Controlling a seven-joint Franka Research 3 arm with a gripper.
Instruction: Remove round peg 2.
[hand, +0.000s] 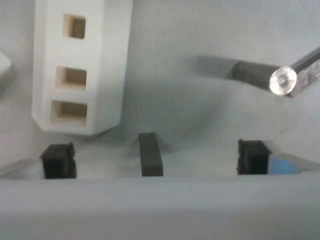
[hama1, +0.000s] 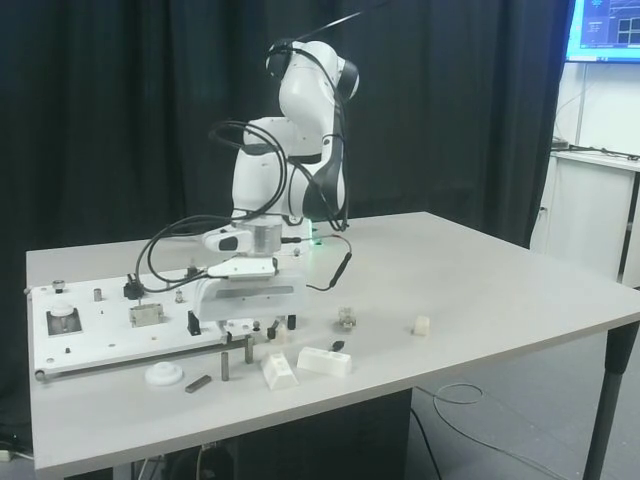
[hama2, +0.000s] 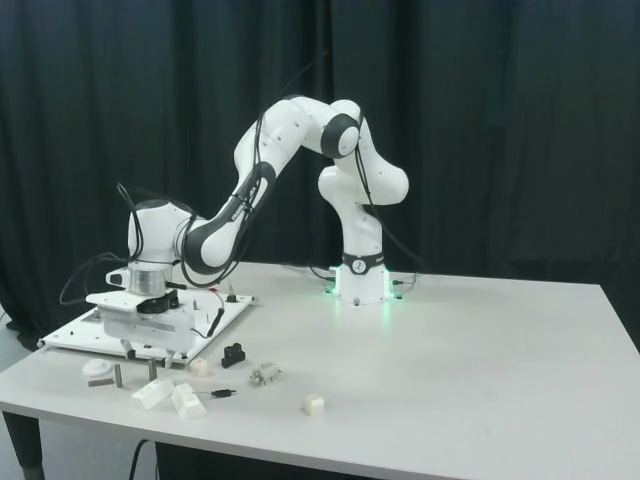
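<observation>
Arm (hama1: 290, 130) is folded low over the front edge of the white board (hama1: 100, 325), wrist pointing straight down. Gripper (hand: 152, 160) sits just above the table (hama1: 480, 290), off the board's near side.

Wrist view: both black fingertips (hand: 57, 161) are spread wide, nothing between them. Hand is empty. A small black bar (hand: 150, 154) lies flat on the table in the gap, not touched.

Peg: a round metal rod (hand: 282, 80) shows in the wrist view, end face toward the camera, standing up from the table and well clear of the fingers. In the first room view two dark pegs stand upright on the table just in front of the board, one at (hama1: 226, 365) and another just beside it. My guess is they were set there to stay clear of the board. Can't tell which one is peg 2, or whether it's still seated in the board.

White block with three square holes (hand: 80, 65) lies on the table near the gripper. Probably a loose part parked off the board, as are the white disc (hama1: 163, 375) and the small white cube (hama1: 422, 324) further out.

Judgement: open, low and vertical suits a top-down pick or a fresh release. Pictures don't settle which.
</observation>
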